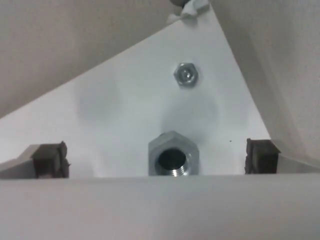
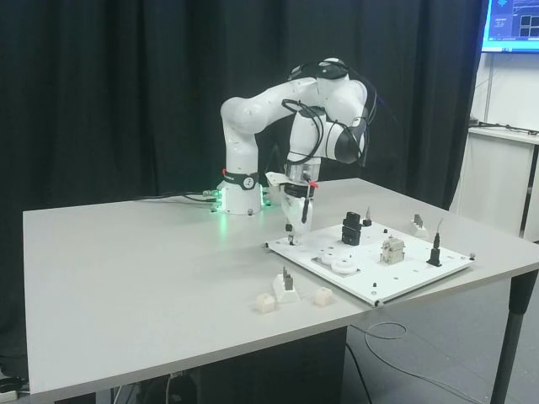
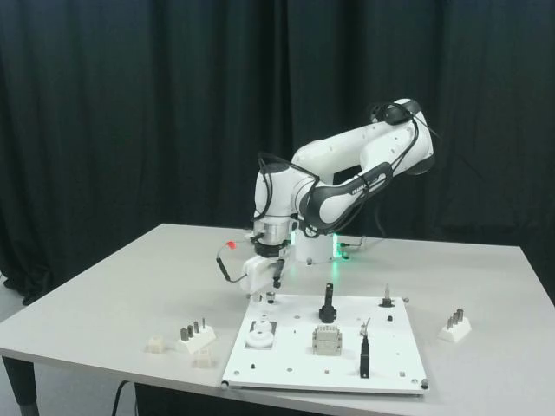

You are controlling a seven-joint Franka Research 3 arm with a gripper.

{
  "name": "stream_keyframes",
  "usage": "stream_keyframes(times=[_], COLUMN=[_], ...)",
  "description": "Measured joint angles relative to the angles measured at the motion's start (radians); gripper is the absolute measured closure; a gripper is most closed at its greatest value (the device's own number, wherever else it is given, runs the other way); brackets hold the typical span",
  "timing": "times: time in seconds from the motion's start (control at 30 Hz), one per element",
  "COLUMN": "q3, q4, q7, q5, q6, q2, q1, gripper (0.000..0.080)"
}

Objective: Pick square peg 1.

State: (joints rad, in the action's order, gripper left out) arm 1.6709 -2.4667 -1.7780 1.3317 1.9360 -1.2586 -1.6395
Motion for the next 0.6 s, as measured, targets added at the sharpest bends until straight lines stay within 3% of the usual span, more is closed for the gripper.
stream_keyframes(times=[0.13, 0.17, 0.6], q3=[-0.012, -0.015, -0.035], q4=[0.0, 0.0, -0.001], q7=[0.0, 0.0, -0.001], q5=[-0.014, -0.017, -0.03], q6=[0.0, 0.0, 0.001], q2=[0.0, 0.001, 0.001], q1=[0.001, 0.001, 0.002], gripper=[0.0052, 0.0005, 0.0003])
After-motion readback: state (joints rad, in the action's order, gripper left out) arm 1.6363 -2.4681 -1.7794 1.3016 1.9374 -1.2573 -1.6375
